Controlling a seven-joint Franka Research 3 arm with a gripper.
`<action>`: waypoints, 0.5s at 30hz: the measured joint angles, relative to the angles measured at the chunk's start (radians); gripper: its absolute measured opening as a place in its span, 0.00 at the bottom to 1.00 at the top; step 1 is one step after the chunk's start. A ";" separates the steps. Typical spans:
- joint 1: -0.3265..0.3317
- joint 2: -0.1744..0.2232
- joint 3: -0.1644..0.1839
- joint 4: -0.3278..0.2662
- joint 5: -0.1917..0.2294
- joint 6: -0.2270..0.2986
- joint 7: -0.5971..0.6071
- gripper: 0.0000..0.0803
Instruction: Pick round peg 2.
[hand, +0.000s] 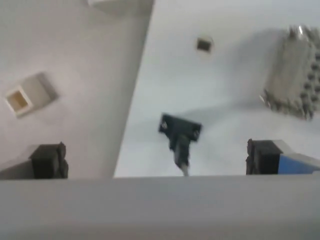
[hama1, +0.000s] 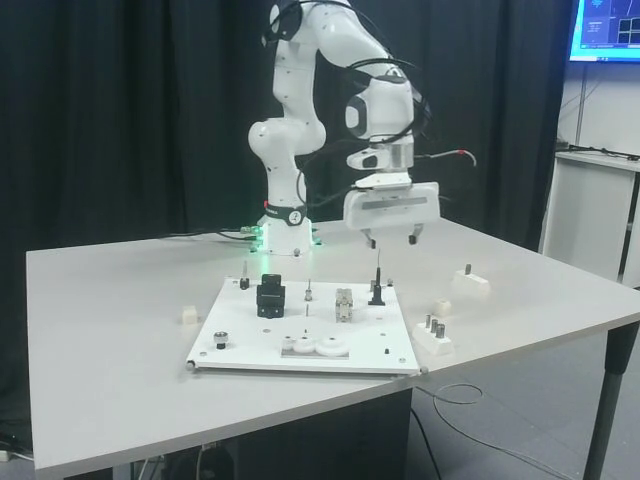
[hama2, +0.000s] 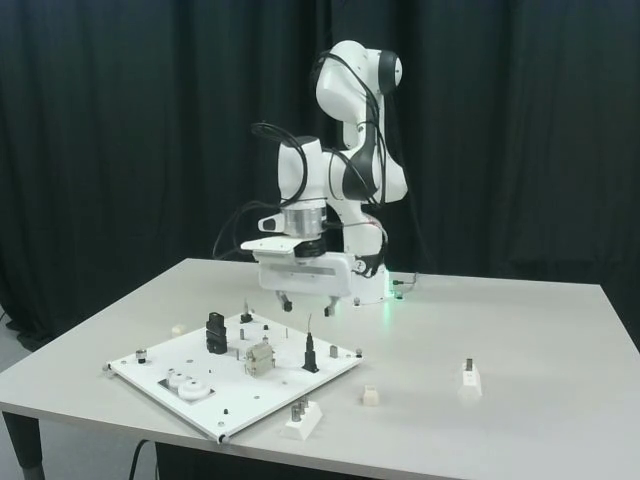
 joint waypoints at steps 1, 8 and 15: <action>0.001 0.010 0.003 0.010 0.000 0.001 0.000 1.00; 0.007 0.108 0.026 0.099 0.000 0.003 -0.001 1.00; 0.009 0.193 0.041 0.172 0.000 0.003 -0.008 1.00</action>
